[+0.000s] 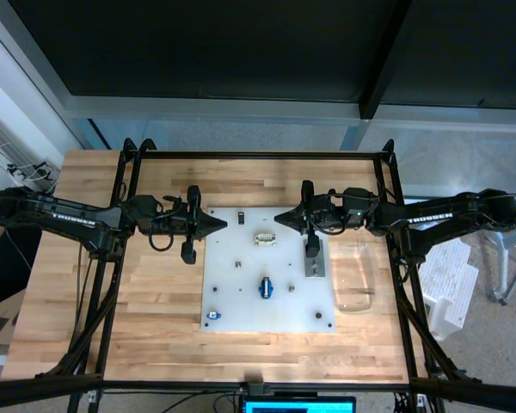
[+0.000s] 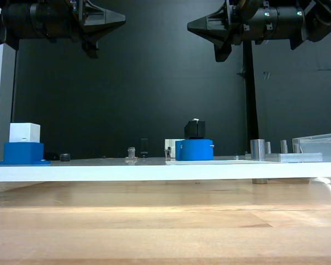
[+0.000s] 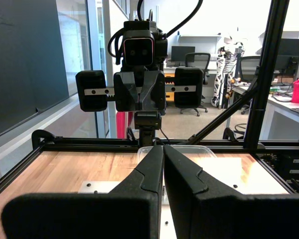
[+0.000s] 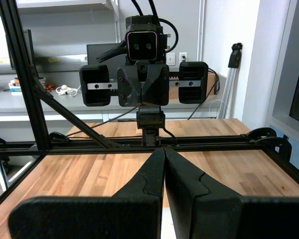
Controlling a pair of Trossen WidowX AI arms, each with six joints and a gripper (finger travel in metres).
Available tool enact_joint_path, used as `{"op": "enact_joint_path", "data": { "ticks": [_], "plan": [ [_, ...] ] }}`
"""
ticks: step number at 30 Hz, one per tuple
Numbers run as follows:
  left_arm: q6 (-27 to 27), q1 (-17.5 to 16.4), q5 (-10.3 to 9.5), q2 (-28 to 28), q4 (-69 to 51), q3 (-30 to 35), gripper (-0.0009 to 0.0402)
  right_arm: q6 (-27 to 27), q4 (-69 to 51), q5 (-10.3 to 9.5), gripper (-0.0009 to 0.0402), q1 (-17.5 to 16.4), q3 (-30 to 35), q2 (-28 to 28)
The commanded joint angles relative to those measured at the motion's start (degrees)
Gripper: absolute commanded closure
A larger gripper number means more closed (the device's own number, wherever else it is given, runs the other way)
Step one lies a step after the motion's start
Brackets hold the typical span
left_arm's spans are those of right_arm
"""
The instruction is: Remove the 16mm cylinder and place in the container
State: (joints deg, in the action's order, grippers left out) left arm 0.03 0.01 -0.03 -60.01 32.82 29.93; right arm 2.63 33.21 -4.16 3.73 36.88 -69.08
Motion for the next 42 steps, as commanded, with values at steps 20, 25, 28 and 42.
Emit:
{"op": "enact_joint_path", "data": {
  "ticks": [20, 25, 28, 42],
  "plan": [
    [0.0, 0.0, 0.00, 0.0, 0.0, 0.0, 0.0393, 0.0, 0.0, 0.02, 0.0393, 0.0, 0.0, 0.0],
    [0.0, 0.0, 0.00, 0.0, 0.0, 0.0, 0.0393, 1.9, -1.2, 0.07, 0.0393, -0.1, 0.2, 0.0],
    [0.0, 0.0, 0.00, 0.0, 0.0, 0.0, 0.0393, 3.1, -11.0, 0.09, 0.0393, -0.2, 2.9, 0.0],
    [0.0, 0.0, 0.00, 0.0, 0.0, 0.0, 0.0393, 3.2, -58.8, 5.27, 0.0393, -7.2, 20.1, -5.9]
  ]
}}
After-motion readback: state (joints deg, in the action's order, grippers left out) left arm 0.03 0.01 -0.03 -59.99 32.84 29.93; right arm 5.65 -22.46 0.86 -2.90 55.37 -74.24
